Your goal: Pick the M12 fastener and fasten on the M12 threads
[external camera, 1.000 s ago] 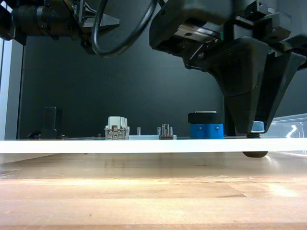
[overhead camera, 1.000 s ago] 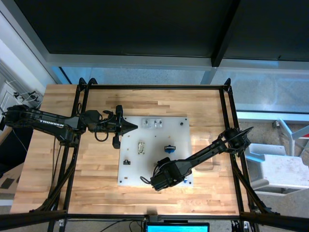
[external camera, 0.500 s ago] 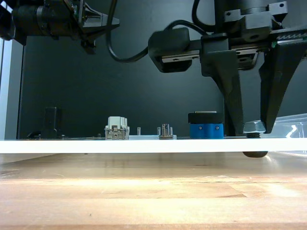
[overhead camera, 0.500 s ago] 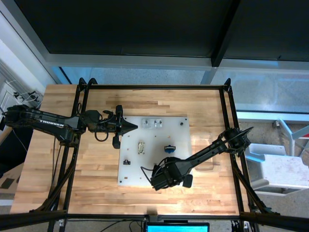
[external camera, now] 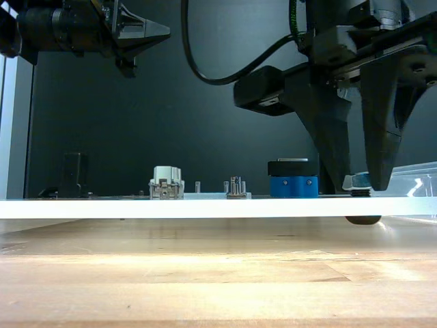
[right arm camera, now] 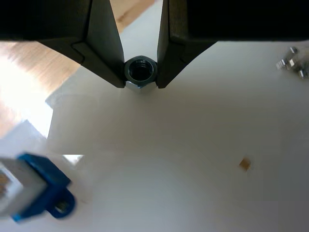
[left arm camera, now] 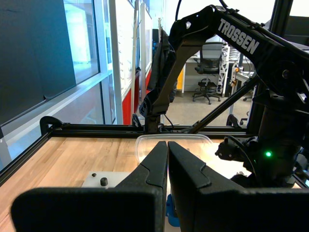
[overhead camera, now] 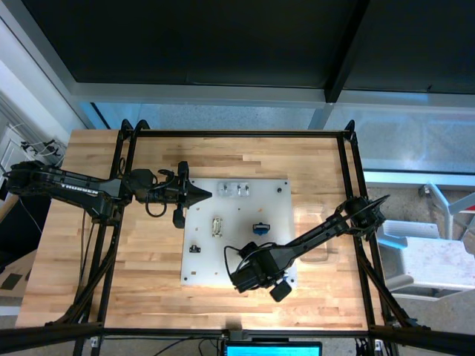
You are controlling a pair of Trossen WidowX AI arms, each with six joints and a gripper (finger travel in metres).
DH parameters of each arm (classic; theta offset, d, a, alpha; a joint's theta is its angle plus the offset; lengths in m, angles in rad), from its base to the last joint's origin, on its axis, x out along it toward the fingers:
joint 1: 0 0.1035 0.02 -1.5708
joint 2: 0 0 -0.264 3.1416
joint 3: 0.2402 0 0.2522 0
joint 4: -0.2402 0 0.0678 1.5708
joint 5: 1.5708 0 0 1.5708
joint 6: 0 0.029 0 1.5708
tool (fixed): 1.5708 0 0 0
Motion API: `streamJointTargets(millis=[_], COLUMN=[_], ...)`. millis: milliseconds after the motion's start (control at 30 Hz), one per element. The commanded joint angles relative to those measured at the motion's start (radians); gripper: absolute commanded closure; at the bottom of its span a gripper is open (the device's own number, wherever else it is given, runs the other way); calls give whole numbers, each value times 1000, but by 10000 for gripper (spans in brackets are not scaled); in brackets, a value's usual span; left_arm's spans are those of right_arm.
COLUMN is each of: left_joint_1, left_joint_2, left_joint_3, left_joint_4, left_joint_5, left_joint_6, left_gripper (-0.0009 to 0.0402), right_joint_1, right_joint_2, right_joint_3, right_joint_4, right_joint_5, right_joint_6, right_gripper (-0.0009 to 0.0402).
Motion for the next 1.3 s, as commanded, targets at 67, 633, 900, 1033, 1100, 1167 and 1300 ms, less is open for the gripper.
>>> streamJointTargets(millis=[67,633,900,1033,1100,1167,1300], left_joint_1=[0,0,0,0,0,0,0], left_joint_2=[0,0,0,0,0,0,0], left_joint_3=[0,0,0,0,0,0,0], left_joint_4=[0,0,0,0,0,0,0], left_joint_5=[0,0,0,0,0,0,0], left_joint_6=[0,0,0,0,0,0,0], left_gripper=[393,393,393,393,393,393,393], right_joint_1=[2,9,8,9,10,10,11], right_joint_2=[0,0,0,0,0,0,-2], right_joint_3=[0,0,0,0,0,0,0], right_joint_4=[0,2,4,-11,-13,-2,1], right_joint_5=[0,-1,0,0,0,0,0], right_joint_6=[84,132,132,132,132,135,132], right_gripper=[393,393,393,393,393,393,392])
